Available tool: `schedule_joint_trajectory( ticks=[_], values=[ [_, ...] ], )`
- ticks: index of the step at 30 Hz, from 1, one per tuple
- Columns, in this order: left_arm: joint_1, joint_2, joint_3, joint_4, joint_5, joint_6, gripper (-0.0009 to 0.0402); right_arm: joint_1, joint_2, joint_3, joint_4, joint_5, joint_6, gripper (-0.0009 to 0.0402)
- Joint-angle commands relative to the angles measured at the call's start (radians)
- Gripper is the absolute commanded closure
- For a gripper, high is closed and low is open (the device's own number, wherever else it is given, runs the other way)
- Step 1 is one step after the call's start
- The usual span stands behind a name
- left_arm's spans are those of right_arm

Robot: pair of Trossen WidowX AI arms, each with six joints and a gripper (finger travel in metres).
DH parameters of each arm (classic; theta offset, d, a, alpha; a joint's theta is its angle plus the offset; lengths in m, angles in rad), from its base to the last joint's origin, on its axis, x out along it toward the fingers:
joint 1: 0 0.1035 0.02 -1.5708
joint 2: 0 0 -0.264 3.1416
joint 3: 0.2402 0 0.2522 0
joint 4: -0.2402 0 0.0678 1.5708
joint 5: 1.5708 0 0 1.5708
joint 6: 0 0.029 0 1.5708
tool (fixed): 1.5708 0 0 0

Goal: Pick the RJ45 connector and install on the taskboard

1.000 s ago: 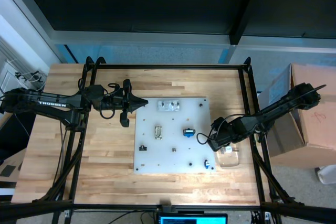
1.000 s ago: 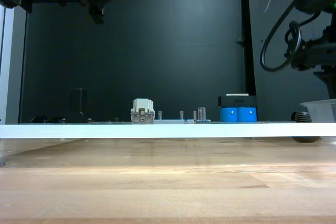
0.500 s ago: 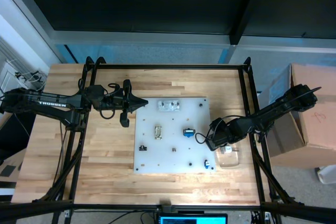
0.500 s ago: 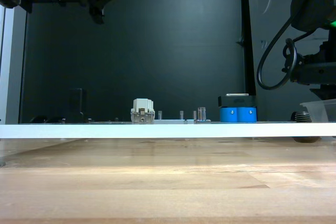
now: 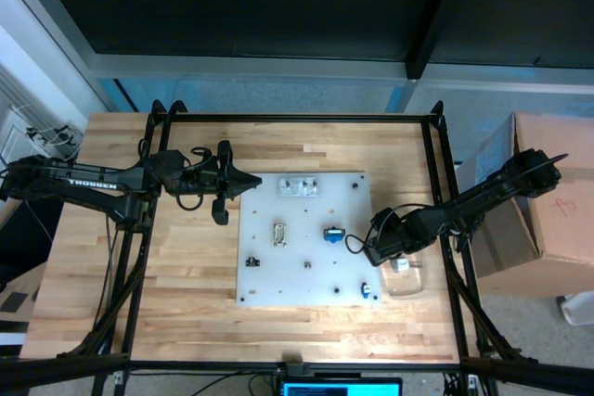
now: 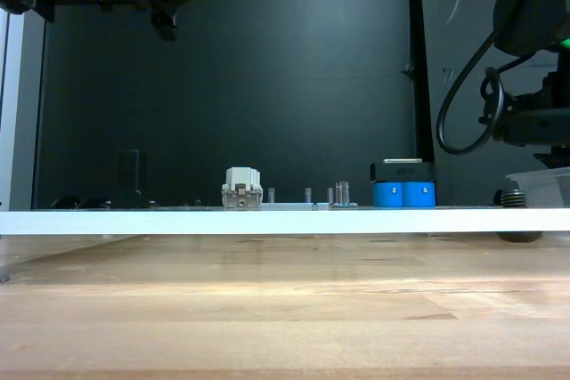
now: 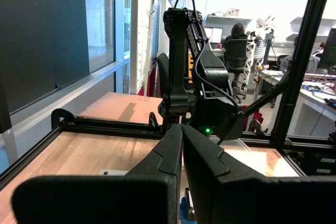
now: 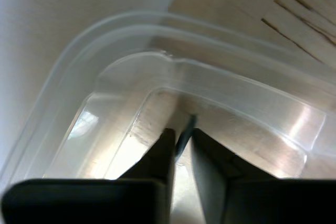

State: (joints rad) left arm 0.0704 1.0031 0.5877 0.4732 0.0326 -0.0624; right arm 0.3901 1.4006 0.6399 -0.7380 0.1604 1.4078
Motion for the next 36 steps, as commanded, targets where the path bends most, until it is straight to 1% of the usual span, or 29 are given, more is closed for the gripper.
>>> schedule_joint_trajectory(
  ticks=[1,4,8,10,14,20,23,24,29,30,31,34,36],
  values=[
    [0.000,0.000,0.000,0.000,0.000,0.000,0.0393,0.000,0.001,0.005,-0.001,-0.004,-0.004,0.0388],
    [0.000,0.000,0.000,0.000,0.000,0.000,0.0393,0.000,-0.004,0.010,-0.005,-0.006,-0.007,0.0383],
    [0.000,0.000,0.000,0.000,0.000,0.000,0.0393,0.001,-0.024,0.037,-0.043,-0.015,-0.036,0.0395],
    [0.000,0.000,0.000,0.000,0.000,0.000,0.0393,0.001,-0.040,0.057,-0.079,-0.023,-0.052,0.0392],
    [0.000,0.000,0.000,0.000,0.000,0.000,0.0392,0.000,-0.072,0.103,-0.161,-0.016,-0.072,0.0394],
    [0.000,0.000,0.000,0.000,0.000,0.000,0.0393,0.001,-0.122,0.174,-0.222,-0.013,-0.167,0.0393],
    [0.000,0.000,0.000,0.000,0.000,0.000,0.0393,0.003,-0.170,0.207,-0.226,0.020,-0.240,0.0393],
    [0.000,0.000,0.000,0.000,0.000,0.000,0.0393,0.004,-0.192,0.217,-0.221,0.039,-0.273,0.0393],
    [0.000,0.000,0.000,0.000,0.000,0.000,0.0393,0.001,-0.328,0.252,-0.154,0.170,-0.452,0.0393],
    [0.000,0.000,0.000,0.000,0.000,0.000,0.0392,-0.003,-0.359,0.253,-0.127,0.193,-0.478,0.0393],
    [0.000,0.000,0.000,0.000,0.000,0.000,0.0393,-0.006,-0.390,0.253,-0.093,0.205,-0.518,0.0393],
    [0.000,0.000,0.000,0.000,0.000,0.000,0.0393,-0.009,-0.459,0.253,0.013,0.194,-0.675,0.0393],
    [0.000,0.000,0.000,0.000,0.000,0.000,0.0393,-0.018,-0.489,0.253,0.077,0.146,-0.781,0.0393]
  ],
)
